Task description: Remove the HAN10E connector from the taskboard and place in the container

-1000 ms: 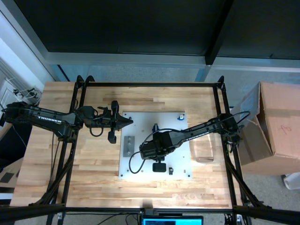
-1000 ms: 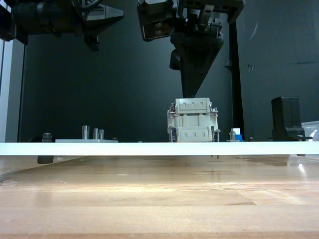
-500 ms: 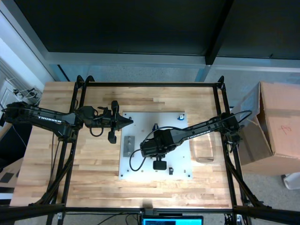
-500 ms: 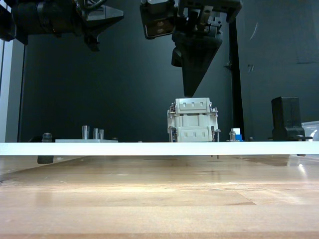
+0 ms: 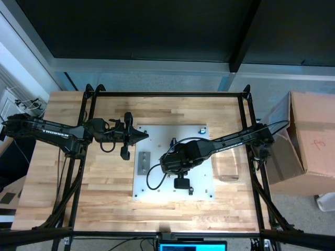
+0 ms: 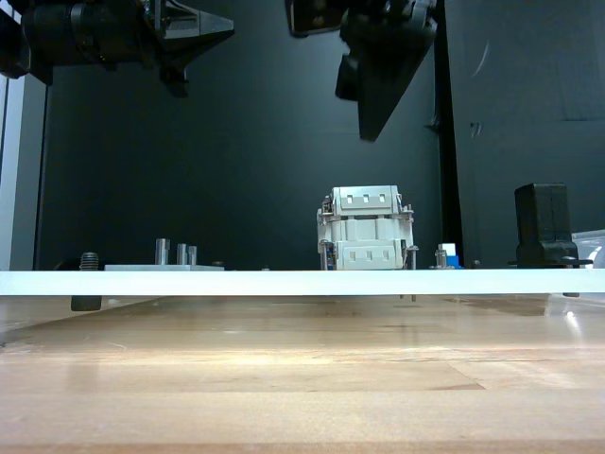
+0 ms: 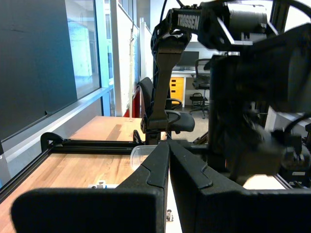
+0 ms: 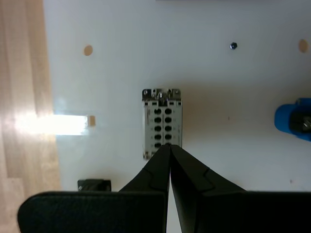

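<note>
HAN10E connector (image 6: 366, 230) upright on the taskboard (image 5: 157, 194), likely fully seated.
Right gripper (image 6: 370, 135) above it, closed, empty; left gripper (image 6: 229, 26) closed, high at the board's left edge.

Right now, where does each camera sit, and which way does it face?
High view: above the near edge, facing down at the taskboard; both arms, left gripper at its left edge.
Low view: table height, level; seated HAN10E connector, right gripper above it.
Left wrist view: along the shut left gripper toward the right arm.
Right wrist view: down its shut gripper onto the connector.
Low and right wrist share the connector.
</note>
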